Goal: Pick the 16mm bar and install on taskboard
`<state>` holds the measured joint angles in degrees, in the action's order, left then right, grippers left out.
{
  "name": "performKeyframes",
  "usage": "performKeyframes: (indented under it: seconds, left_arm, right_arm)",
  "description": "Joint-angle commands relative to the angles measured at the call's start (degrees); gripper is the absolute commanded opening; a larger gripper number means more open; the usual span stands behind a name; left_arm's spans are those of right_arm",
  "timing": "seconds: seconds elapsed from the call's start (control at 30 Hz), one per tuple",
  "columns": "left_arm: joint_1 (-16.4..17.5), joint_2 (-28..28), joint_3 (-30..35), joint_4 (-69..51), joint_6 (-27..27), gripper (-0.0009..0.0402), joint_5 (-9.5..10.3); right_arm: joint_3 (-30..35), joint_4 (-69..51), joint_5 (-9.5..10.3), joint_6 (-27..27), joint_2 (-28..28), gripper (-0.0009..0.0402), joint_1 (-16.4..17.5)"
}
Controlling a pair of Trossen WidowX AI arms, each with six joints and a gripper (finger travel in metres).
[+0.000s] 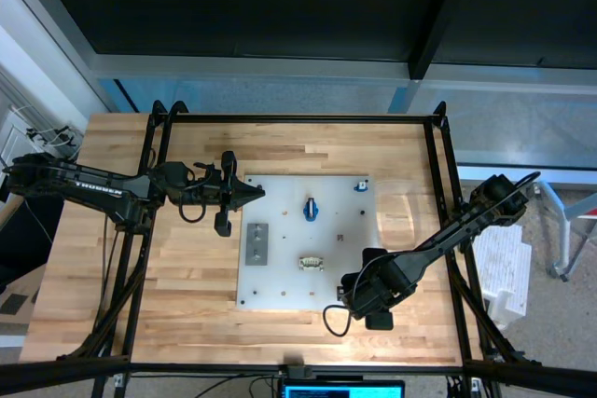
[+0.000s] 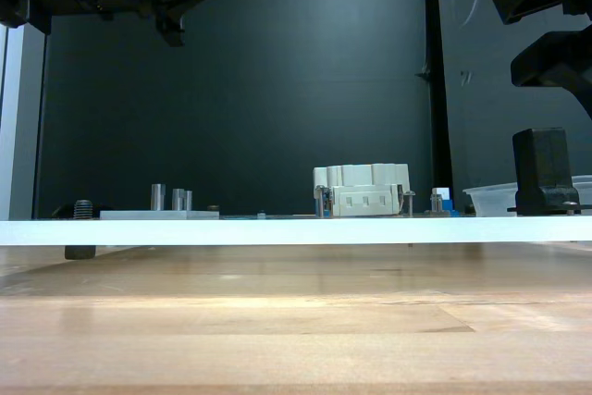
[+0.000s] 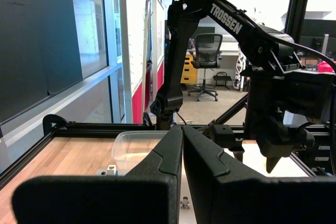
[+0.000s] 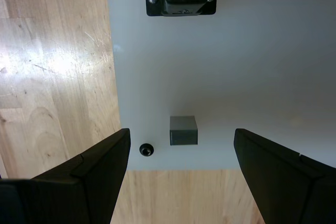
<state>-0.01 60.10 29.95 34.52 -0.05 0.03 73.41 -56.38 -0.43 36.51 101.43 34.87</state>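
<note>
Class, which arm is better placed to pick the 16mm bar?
Right: the right tool, open, hangs directly over the 16mm bar on the taskboard; the left tool, shut, hovers away by the board's far left corner.

Clear tray (image 3: 137, 148) on wooden table (image 1: 187, 314)

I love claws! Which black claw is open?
The right gripper, over the white taskboard's near corner: fingers wide apart. The left gripper, at its far-left edge, is shut.
</note>
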Motion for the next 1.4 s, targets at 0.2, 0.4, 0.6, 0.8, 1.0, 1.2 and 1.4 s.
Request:
performKeyframes:
  seconds: [0.2, 0.4, 0.6, 0.8, 1.0, 1.2, 1.4]
  left_arm:
    - [0.02, 0.0, 0.0, 0.02, 0.0, 0.0, -0.02]
    - [0.02, 0.0, 0.0, 0.02, 0.0, 0.0, -0.02]
    - [0.0, 0.0, 0.0, 0.02, 0.0, 0.0, -0.02]
    - [0.0, 0.0, 0.0, 0.02, 0.0, 0.0, -0.02]
    - [0.0, 0.0, 0.0, 0.02, 0.0, 0.0, -0.02]
    - [0.02, 0.0, 0.0, 0.02, 0.0, 0.0, -0.02]
    - [0.02, 0.0, 0.0, 0.02, 0.0, 0.0, -0.02]
  right_arm:
    - [0.02, -1.6, -0.17, 0.07, -4.26, 0.0277, -0.02]
    - [0.02, -2.54, -0.7, 0.07, -7.61, 0.0277, -0.07]
    - [0.02, -2.91, -1.53, 0.04, -10.12, 0.0277, -0.13]
    - [0.02, -3.5, -1.51, -0.33, -10.21, 0.0277, -0.17]
    - [0.0, -3.37, -3.1, -2.29, -11.3, 0.0277, -1.57]
    - [-0.37, -1.38, -5.18, -7.54, -13.7, 0.0261, -6.56]
    - [-2.86, 4.85, -5.49, -14.29, -17.42, 0.0239, -12.55]
